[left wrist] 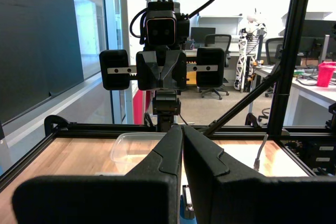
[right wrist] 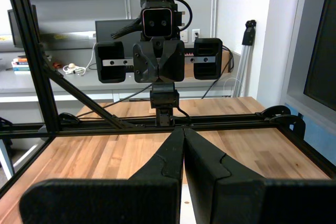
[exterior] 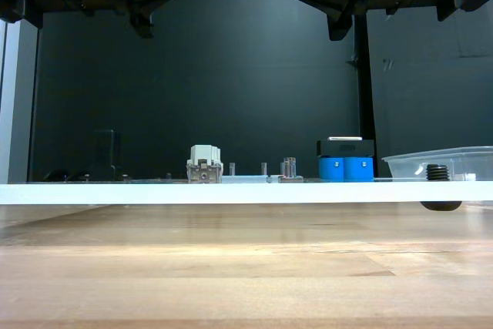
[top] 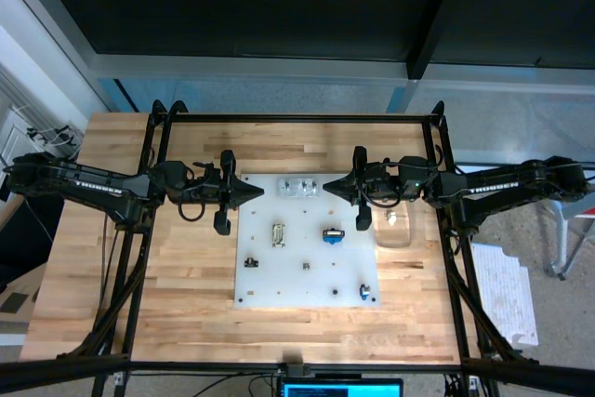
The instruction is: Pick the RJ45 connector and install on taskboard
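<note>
K: Screen (top: 341, 388) at the bottom edge of the high view, then wood table (top: 177, 313), then the white board (top: 279, 271) at centre. Where's the connector (top: 363, 288)?

M: Reads as seated: grey piece over the blue jack (top: 368, 296) at the board's lower right corner. Left wrist view shows a grey cable (left wrist: 261, 153) rising off the table. Low view doesn't settle it.

K: And the clear tray (top: 394, 241)?

M: Just right of the board, with the white block (top: 394, 218) in it.

K: Grippers?

M: Both closed on nothing. The left gripper (top: 256, 191) is centre-left, over the board's upper left edge, fingers (left wrist: 168, 153) pressed together. The right gripper (top: 330, 188) is centre-right, over the board's upper edge, fingers (right wrist: 170, 156) tip to tip. Low view has both high above the board, tips facing each other, well apart.
</note>
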